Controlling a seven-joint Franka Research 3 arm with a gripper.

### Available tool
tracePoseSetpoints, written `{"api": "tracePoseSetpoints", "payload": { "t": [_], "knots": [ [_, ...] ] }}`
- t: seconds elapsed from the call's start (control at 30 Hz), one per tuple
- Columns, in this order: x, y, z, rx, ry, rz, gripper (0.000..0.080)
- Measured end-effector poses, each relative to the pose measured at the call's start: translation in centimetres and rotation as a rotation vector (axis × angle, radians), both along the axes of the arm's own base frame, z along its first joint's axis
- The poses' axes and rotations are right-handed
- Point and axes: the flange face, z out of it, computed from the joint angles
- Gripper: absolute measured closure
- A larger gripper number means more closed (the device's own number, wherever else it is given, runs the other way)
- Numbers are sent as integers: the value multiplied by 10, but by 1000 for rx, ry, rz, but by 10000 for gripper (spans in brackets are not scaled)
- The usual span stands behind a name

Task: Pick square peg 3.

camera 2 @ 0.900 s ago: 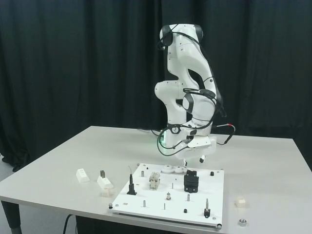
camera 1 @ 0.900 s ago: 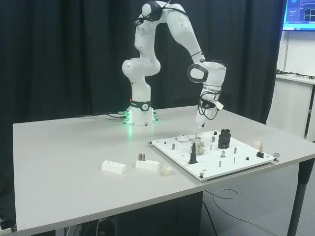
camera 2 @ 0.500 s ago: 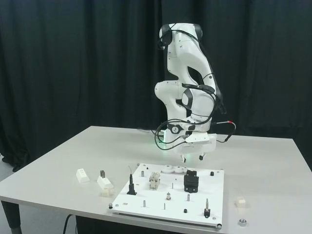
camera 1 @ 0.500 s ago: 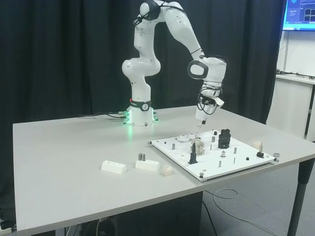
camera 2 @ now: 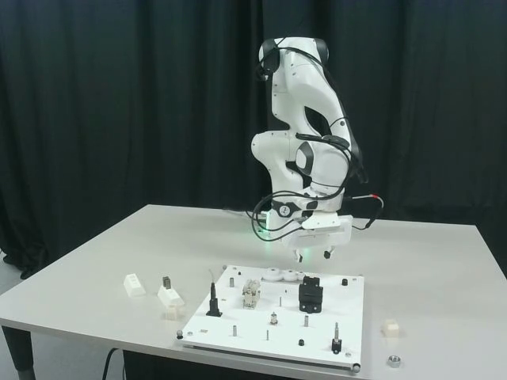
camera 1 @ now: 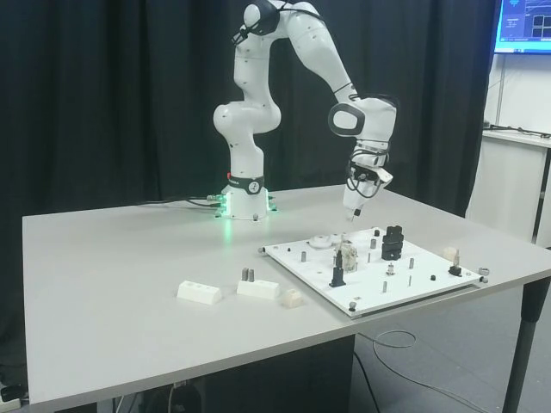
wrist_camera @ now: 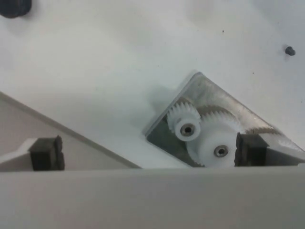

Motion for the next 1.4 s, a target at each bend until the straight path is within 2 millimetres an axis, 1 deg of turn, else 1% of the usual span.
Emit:
{"api": "tracePoseSetpoints", "payload": {
  "t": [0.7,1.4],
  "knots": [
    [3,0,4,-3,4,10,3],
    [9,-7,7,1,0,14,3]
  ]
}}
